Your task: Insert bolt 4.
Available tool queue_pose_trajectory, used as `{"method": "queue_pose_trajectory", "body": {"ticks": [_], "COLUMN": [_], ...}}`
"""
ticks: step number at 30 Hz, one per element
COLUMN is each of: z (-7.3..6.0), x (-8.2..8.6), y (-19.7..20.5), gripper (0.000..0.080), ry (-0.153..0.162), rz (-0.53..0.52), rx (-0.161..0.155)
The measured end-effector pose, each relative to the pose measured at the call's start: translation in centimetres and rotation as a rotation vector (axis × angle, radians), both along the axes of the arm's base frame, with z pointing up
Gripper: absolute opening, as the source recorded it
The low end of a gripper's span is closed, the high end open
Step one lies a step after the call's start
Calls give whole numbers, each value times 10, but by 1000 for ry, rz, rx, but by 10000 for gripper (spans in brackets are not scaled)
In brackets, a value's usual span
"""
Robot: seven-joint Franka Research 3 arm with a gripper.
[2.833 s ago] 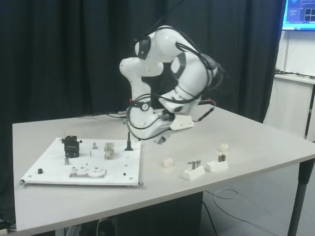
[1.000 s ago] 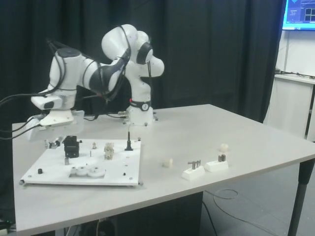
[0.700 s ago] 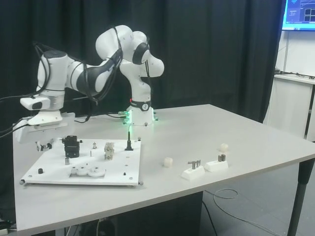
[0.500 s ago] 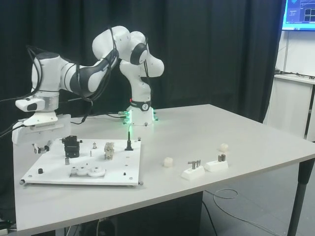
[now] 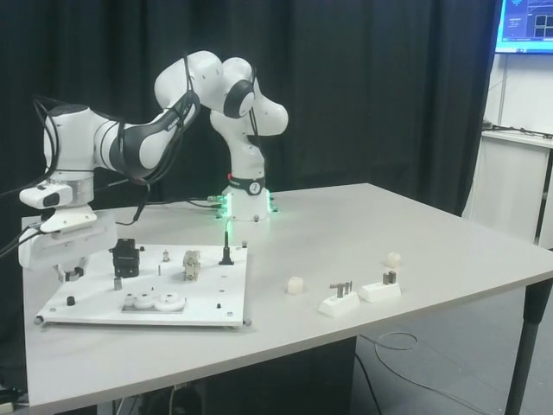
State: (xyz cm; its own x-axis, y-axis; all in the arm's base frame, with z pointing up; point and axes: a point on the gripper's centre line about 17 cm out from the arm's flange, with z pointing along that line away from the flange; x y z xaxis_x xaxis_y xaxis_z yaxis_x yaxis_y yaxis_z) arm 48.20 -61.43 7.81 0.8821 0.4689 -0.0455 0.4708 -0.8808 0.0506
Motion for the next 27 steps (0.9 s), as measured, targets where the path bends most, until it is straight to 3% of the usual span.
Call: {"method": "queue_pose_trajectory", "body": {"ticks": [27], "z": [-25], "x": [5], "y": [-3], "gripper": [225], "ry": [-16], "rz": [94], "rx": [1]}}
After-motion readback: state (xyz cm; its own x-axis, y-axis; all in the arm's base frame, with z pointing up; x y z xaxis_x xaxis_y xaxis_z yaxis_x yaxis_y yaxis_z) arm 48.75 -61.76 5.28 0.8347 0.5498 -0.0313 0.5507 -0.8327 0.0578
